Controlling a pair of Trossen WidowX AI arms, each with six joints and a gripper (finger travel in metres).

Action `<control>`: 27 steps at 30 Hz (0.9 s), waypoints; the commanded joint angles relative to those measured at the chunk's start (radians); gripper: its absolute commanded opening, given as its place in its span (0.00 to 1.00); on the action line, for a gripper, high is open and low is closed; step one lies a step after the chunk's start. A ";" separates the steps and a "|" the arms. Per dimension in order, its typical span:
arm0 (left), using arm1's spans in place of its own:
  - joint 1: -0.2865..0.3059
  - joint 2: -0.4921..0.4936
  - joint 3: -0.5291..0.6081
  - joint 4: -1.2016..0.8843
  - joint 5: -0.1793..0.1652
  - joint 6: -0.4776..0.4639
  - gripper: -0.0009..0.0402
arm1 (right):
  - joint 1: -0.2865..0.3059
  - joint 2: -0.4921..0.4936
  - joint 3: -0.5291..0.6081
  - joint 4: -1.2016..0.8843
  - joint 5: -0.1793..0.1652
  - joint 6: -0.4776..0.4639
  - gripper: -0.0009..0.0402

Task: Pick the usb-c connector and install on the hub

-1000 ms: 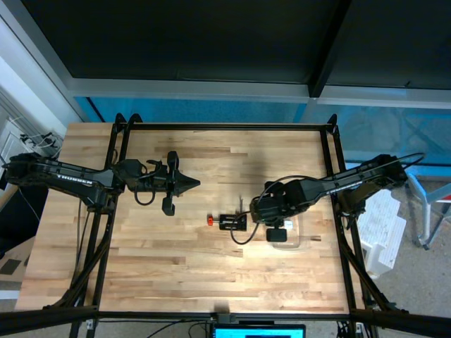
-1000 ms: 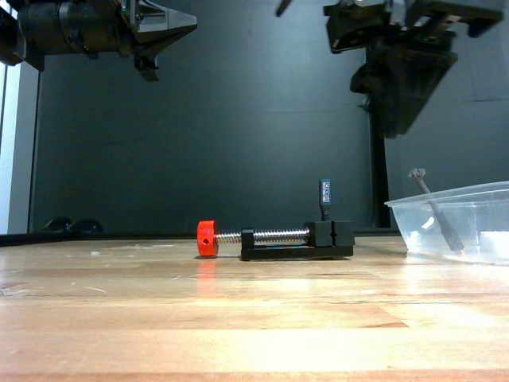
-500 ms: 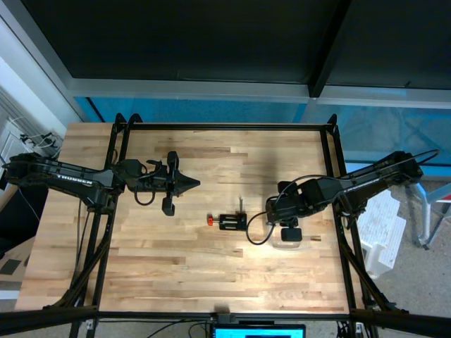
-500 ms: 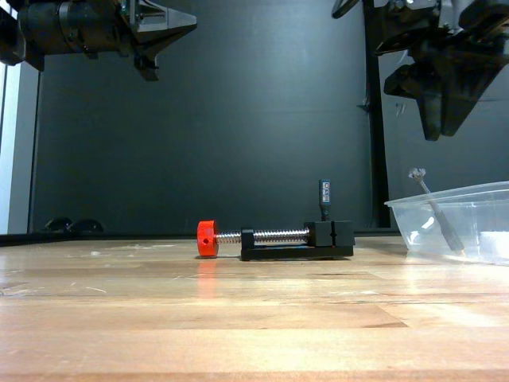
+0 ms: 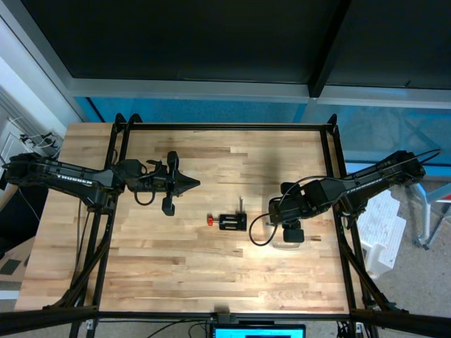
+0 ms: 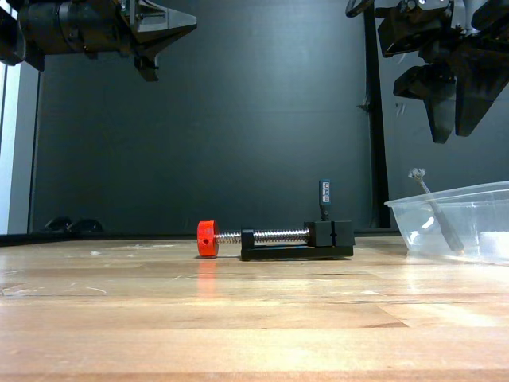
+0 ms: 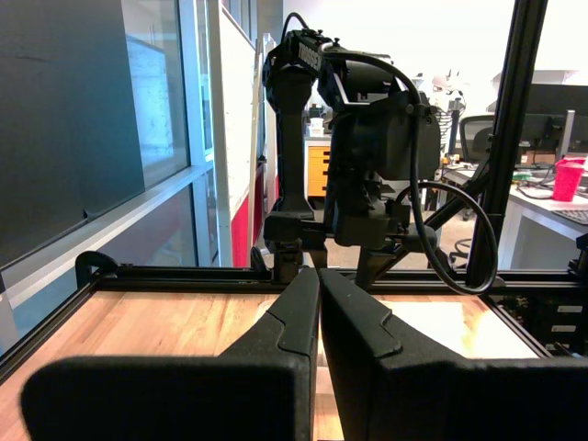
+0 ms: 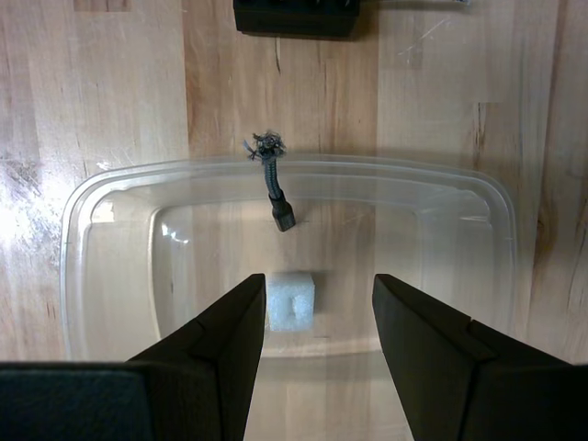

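Observation:
The hub [image 5: 229,222] is a small black block with an orange-red knob [image 6: 207,238] and an upright thin stem [image 6: 324,199], lying mid-table. It also shows in the right wrist view as a black hub [image 8: 294,16] edge beyond the dish. The usb-c connector [image 8: 274,188], a short grey braided stub with a dark plug end, leans inside the clear dish [image 8: 73,239], also visible in the low view [image 6: 433,208]. My right gripper [image 8: 319,303] hangs open above the dish, holding nothing. My left gripper [image 5: 194,184] is shut, raised at the left, far from the hub.
A white foam cube [image 8: 290,301] lies in the dish below the right gripper [image 6: 453,119]. The clear dish [image 6: 445,203] stands just right of the hub. A black frame rail [image 5: 338,183] borders the table's right side.
My right gripper has moved rightward from near the hub to over the clear dish. The left arm and the hub have not moved.

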 commanded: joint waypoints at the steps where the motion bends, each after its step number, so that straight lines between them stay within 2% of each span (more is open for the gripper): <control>1: 0.000 0.000 0.000 0.000 0.000 0.000 0.02 | 0.013 0.002 0.001 0.003 0.000 -0.006 0.42; 11: 0.000 0.000 0.000 0.000 0.000 0.000 0.02 | 0.024 0.077 -0.011 0.082 0.000 -0.026 0.41; 16: 0.000 0.000 0.000 0.000 0.000 0.000 0.02 | 0.026 0.100 -0.063 0.161 -0.012 -0.017 0.41; 27: 0.000 0.000 0.000 0.000 0.000 0.000 0.02 | 0.027 0.146 -0.146 0.290 -0.010 -0.001 0.41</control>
